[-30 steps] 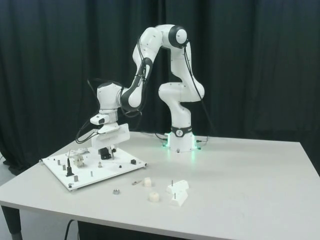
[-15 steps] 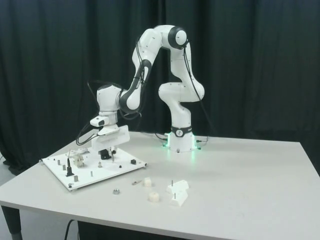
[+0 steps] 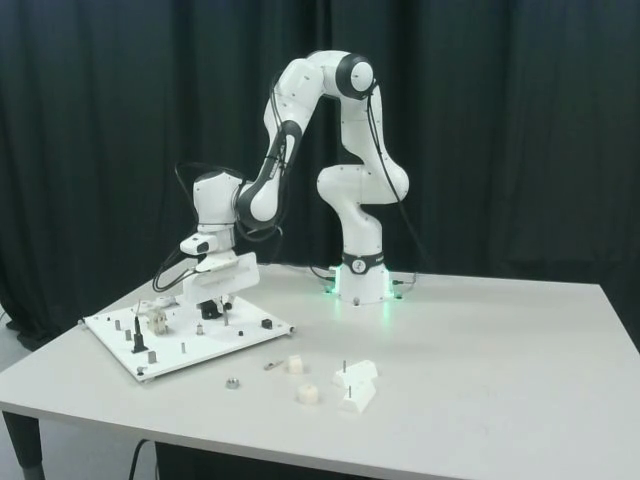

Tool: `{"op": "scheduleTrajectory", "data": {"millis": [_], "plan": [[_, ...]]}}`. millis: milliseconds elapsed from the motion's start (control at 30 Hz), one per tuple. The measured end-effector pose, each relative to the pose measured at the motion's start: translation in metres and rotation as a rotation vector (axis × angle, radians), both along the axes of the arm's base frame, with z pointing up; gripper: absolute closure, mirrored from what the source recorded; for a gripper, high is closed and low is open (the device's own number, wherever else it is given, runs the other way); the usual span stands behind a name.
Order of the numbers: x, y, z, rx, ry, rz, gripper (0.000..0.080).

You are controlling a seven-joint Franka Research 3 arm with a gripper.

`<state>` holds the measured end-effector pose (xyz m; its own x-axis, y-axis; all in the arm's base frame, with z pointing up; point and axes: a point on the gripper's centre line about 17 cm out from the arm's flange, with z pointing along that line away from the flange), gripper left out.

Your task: Insert square peg 2.

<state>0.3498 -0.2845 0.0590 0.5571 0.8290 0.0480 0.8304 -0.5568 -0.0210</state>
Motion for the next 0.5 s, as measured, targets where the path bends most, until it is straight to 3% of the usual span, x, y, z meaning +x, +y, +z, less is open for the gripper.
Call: {"op": "scheduleTrajectory", "data": {"millis": [500], "plan": [[0.0018,0.0003,-0.0001,0.006,-0.013,0.008,0.0732]]}}
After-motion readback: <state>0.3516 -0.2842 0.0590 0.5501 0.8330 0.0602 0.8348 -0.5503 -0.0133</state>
